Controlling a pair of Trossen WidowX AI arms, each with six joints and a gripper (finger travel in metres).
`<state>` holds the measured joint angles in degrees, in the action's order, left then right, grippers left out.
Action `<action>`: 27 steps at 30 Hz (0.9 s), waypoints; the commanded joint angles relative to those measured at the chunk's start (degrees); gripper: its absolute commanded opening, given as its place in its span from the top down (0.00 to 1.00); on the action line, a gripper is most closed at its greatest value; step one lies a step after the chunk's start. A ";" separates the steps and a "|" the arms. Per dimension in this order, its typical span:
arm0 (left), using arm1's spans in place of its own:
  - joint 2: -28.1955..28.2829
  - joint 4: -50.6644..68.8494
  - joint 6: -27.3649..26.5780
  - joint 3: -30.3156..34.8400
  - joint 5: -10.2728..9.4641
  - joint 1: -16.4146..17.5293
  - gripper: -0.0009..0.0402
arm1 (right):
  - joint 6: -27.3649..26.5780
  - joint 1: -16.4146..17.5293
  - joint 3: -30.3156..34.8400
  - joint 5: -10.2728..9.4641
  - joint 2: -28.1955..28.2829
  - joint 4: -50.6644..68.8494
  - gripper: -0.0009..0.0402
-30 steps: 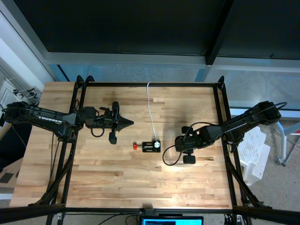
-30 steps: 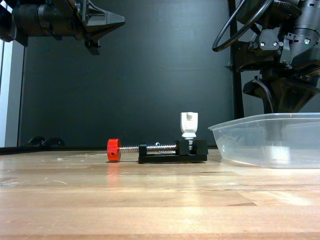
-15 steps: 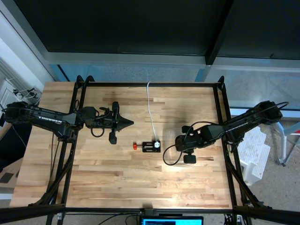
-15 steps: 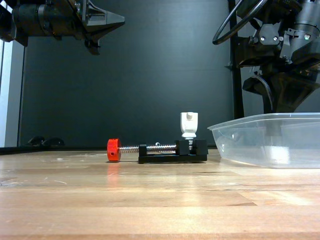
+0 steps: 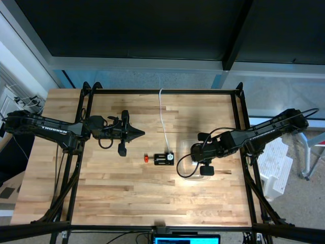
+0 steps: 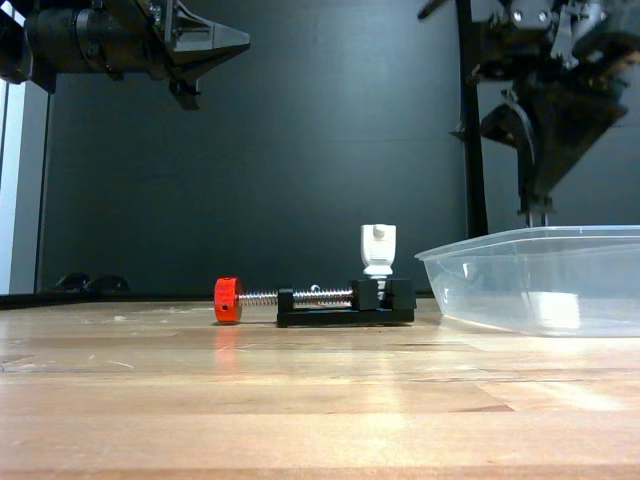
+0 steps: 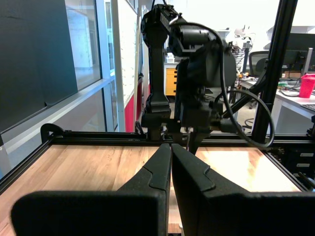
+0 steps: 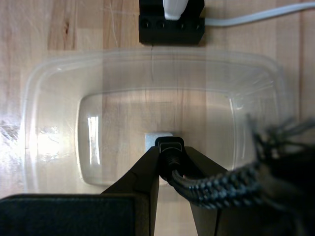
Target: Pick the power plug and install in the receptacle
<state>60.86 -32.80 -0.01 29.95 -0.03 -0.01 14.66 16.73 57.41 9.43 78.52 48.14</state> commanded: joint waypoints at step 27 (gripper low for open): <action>0.00 -0.04 0.00 0.00 0.00 0.02 0.98 | -0.48 -3.02 18.43 0.02 13.92 2.64 0.98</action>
<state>60.86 -32.82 -0.01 29.93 -0.05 -0.01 14.22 13.80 74.94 9.45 91.33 50.78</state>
